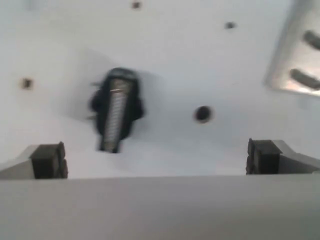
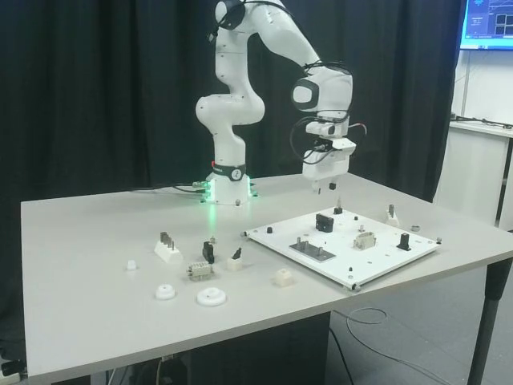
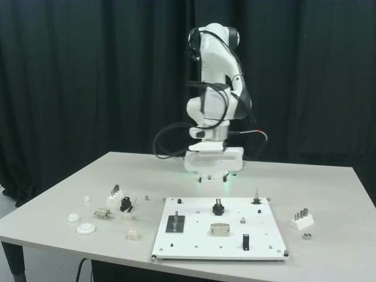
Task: Pick USB.
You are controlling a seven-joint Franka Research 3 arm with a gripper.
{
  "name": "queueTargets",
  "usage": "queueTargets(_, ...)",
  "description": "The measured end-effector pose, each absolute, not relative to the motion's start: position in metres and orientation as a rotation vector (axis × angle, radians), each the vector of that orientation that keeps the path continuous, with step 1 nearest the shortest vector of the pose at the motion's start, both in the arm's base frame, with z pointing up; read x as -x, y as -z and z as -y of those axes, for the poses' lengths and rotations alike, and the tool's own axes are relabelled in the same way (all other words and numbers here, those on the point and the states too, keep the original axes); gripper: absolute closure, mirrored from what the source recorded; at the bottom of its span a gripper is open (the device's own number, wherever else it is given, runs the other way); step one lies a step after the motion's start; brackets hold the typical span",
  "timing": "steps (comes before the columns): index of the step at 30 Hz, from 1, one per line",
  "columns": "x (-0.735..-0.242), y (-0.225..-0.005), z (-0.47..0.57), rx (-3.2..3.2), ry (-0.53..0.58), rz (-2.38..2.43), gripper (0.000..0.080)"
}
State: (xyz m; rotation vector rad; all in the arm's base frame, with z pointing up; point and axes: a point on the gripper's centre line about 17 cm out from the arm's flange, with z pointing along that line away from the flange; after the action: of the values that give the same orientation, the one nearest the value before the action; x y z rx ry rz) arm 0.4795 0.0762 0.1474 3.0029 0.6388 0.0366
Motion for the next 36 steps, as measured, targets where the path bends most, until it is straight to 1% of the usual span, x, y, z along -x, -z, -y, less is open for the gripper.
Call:
queueTargets(17,-0.527,-0.150,0.009,-2.951,-0.130,-0.687,0.0003)
queueTargets(24,-0.542,-0.149,0.044,-2.923,-0.147,-0.712,0.0003)
queueTargets(36,-0.558,-0.147,0.100,-2.889,-0.144,-0.750,0.0003)
